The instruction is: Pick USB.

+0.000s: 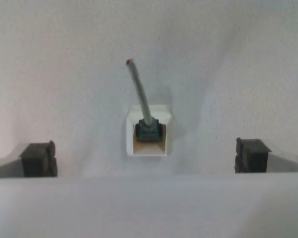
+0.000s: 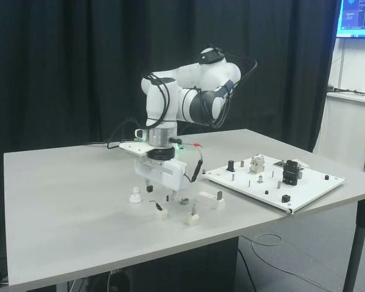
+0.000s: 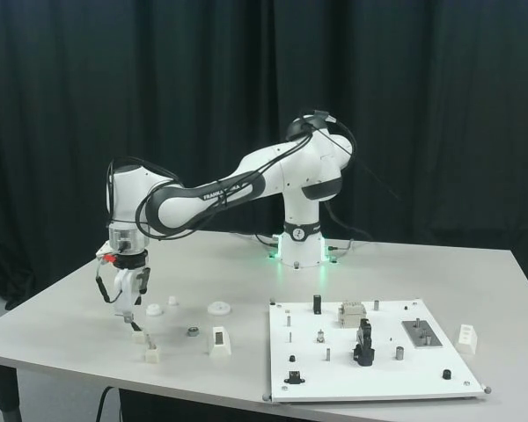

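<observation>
On the grey table [image 2: 61, 188], spread jaws flank the USB [image 1: 149, 130], half-hidden in its white holder [image 1: 147, 148].

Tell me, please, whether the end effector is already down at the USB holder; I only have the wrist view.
Observer: Not yet. The room views show the end effector hanging above the white holder, with its fingers clear of the USB.
Operator: Is anything standing close to that holder?
Observer: Yes. A second white block stands beside it on the grey table, without touching it.
</observation>
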